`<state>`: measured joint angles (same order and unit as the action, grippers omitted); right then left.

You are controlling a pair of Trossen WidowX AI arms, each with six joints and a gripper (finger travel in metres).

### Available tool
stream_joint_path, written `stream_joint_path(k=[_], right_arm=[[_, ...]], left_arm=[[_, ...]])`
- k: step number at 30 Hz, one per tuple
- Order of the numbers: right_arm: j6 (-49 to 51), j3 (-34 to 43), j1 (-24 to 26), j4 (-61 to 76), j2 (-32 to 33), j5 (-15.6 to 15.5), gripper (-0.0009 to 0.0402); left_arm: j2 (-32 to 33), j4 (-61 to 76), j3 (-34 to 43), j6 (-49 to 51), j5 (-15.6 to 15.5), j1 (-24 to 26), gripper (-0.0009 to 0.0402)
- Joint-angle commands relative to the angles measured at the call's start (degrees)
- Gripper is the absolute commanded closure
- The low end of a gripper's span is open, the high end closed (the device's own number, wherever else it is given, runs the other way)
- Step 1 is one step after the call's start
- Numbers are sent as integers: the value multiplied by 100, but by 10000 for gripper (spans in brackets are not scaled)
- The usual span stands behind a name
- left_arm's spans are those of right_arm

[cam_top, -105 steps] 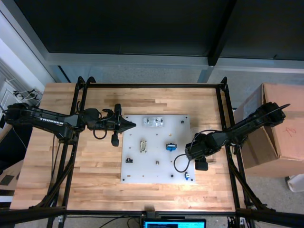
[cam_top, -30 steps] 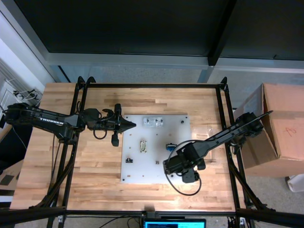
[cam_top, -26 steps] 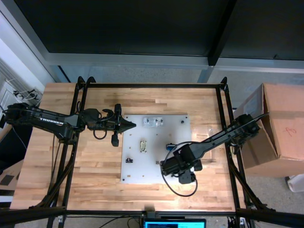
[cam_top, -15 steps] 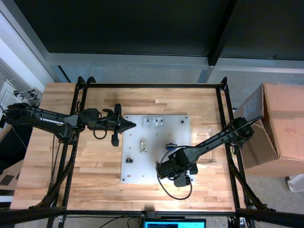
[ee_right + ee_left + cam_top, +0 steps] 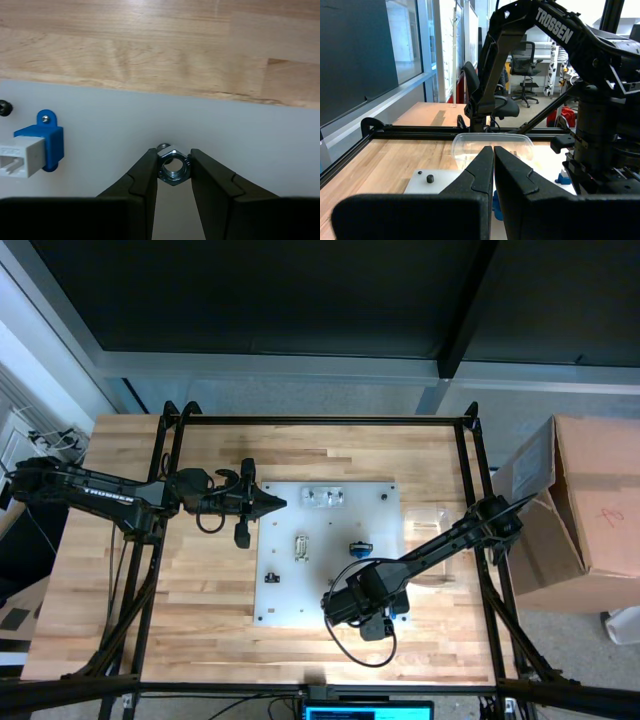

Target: Pick the M12 nut and place it on its threads and fasten

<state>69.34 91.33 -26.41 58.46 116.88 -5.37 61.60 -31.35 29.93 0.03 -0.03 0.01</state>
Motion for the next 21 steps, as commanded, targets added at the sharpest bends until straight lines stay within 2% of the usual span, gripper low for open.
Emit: stream_joint_path(k=[1,21], right_arm=[[-9,-33,-7,17,-9,-2,384],[-153,-68,-11,-125,153,-31,384]], left_arm=[[0,0,2,0,2,0,393],[0,-4,2,0,2,0,393]])
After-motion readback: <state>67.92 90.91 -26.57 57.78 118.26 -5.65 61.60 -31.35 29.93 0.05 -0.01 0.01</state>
